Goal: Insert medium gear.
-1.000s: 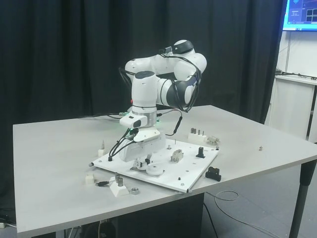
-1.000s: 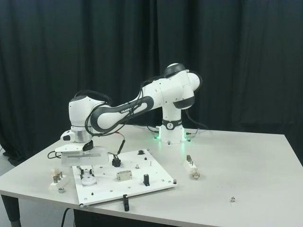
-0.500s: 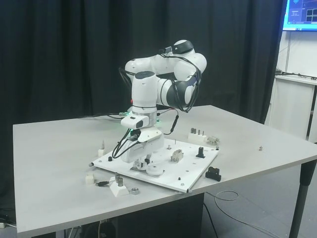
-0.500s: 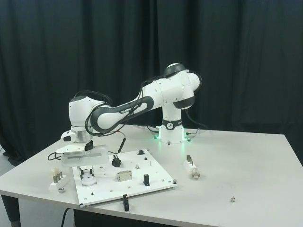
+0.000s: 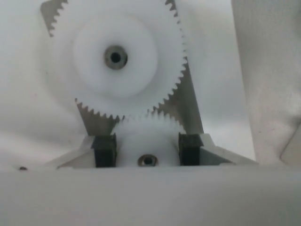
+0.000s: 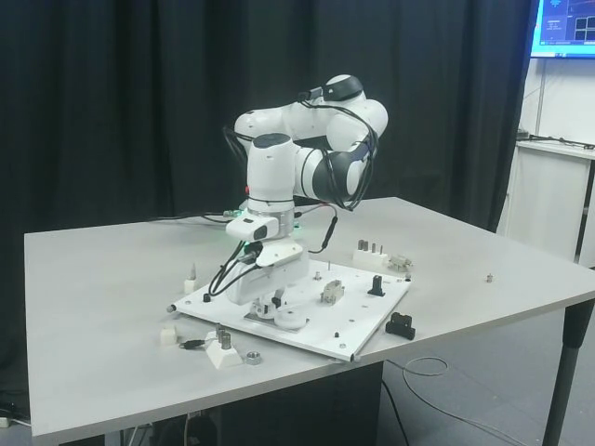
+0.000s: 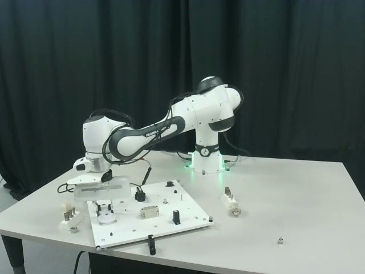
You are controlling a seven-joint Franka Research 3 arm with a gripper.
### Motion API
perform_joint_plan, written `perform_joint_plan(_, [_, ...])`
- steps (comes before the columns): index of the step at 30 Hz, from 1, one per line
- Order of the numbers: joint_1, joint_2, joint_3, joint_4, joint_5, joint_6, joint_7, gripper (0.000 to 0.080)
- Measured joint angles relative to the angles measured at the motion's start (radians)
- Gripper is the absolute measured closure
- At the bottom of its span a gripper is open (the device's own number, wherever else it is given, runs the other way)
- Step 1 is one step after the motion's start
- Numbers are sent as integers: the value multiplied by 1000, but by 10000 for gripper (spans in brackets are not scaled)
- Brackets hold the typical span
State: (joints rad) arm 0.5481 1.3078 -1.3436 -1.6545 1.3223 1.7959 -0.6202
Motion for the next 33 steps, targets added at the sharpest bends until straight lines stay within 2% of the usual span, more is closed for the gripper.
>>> perform_joint_plan(5, [0, 0, -2, 6, -11, -4, 68, 522])
perform_joint_plan(9, [2, 0, -17, 23, -49, -27, 155, 522])
perform_joint_plan(14, [2, 0, -54, 58, -96, -70, 227, 522])
perform_joint_plan(15, [2, 0, -61, 64, -102, -77, 234, 76])
perform_joint_plan(20, [2, 0, -91, 84, -126, -91, 258, 76])
perform_joint_plan(21, [2, 0, -95, 85, -128, -92, 260, 18])
perform_joint_plan(23, [1, 0, -100, 85, -131, -92, 263, 18])
perform_joint_plan(33, [-18, 13, -96, 80, -134, -91, 276, 3])
